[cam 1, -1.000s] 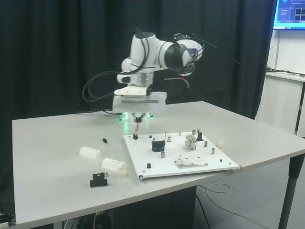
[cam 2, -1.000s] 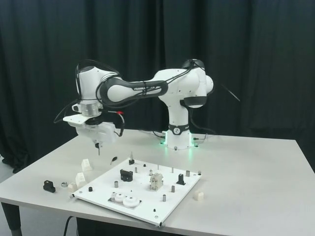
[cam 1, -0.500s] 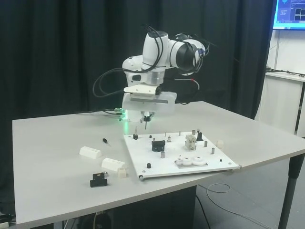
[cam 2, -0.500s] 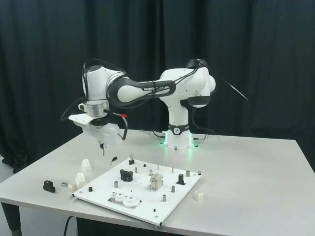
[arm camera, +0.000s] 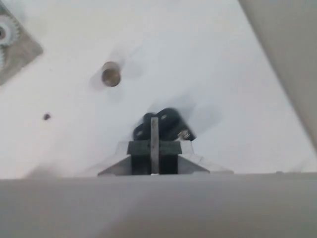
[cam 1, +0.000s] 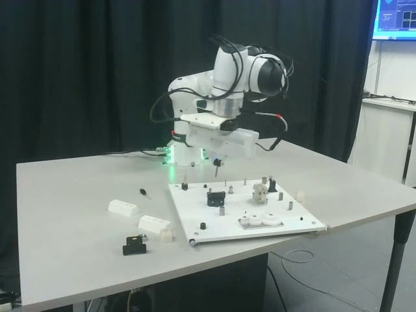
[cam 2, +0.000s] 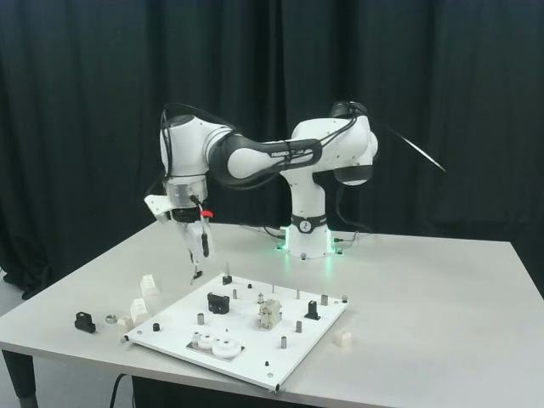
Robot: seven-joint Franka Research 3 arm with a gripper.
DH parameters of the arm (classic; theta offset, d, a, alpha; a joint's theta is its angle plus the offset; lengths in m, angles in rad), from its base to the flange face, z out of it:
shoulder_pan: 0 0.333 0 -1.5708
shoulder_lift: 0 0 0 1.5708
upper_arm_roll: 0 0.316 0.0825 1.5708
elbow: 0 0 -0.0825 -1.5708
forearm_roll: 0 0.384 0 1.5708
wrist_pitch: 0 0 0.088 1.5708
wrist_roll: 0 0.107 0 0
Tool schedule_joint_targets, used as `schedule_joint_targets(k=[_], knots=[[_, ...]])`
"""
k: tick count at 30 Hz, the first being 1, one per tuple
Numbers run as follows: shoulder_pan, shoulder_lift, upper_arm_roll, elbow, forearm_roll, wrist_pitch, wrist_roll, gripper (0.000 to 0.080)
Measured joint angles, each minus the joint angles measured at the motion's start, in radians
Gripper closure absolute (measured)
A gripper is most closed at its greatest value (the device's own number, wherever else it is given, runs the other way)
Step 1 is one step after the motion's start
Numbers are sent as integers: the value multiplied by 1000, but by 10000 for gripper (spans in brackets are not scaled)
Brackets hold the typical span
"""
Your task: Insert square peg 1.
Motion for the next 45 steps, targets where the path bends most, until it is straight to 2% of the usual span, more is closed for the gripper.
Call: schedule_joint_targets(k=[16,27,36,45], knots=[[112,0,6,-69,1,7,381,771],[187,-1,20,-122,-4,53,706,771],[236,-1,37,-156,-13,96,892,771],[276,-16,40,-208,2,142,973,771]])
